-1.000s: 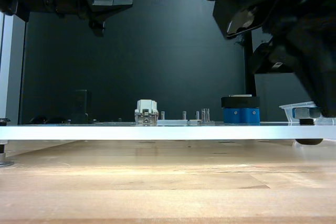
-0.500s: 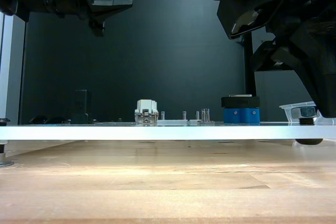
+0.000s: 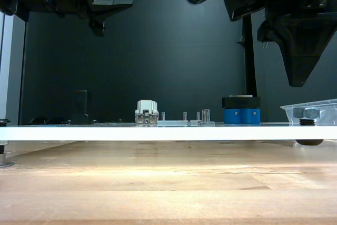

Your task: Unfasten the M12 nut and place it in the container

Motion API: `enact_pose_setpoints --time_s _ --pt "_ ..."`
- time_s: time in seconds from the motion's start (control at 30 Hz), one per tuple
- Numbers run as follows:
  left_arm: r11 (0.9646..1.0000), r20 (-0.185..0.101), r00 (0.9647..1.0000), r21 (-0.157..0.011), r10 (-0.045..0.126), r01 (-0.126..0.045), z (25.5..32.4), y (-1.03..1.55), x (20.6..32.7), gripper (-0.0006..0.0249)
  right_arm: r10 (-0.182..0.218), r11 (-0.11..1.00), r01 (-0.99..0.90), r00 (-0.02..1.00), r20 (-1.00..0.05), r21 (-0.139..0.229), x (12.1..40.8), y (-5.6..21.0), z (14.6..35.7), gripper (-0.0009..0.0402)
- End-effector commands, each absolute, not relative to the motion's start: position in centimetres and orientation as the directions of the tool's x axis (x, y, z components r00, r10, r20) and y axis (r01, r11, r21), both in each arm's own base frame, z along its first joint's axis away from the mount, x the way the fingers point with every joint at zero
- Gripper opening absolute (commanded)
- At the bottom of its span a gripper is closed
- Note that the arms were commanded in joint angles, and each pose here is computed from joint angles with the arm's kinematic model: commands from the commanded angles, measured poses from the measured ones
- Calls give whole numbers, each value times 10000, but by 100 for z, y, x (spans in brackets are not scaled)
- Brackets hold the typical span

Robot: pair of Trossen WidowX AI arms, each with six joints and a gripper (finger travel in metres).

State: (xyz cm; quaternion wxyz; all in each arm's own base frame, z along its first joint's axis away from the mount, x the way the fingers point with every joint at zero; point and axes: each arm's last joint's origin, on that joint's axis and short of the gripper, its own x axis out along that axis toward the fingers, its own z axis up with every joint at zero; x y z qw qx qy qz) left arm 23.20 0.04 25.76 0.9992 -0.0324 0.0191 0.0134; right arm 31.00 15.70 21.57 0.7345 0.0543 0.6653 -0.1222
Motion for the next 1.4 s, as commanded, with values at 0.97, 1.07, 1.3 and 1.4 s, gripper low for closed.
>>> enact_pose_setpoints --time_s 0.97,1.07,1.3,1.4 --pt "9975 -406 9988 -642 256 -281 2575 5 2321 0 800 5963 7883 1293 -9884 1514 3379 1783 1980 178" --pt "9975 -402 9989 -642 259 -285 2576 5 2321 0 663 5774 8033 1322 -9890 1461 3399 1787 1936 221" --pt "9975 -406 9988 -642 256 -281 2575 5 2321 0 537 5604 8182 1188 -9915 1284 3426 1800 1801 248" --pt "9975 -402 9989 -642 256 -281 2576 5 2321 0 501 5552 8229 1122 -9924 1210 3415 1792 1778 235"
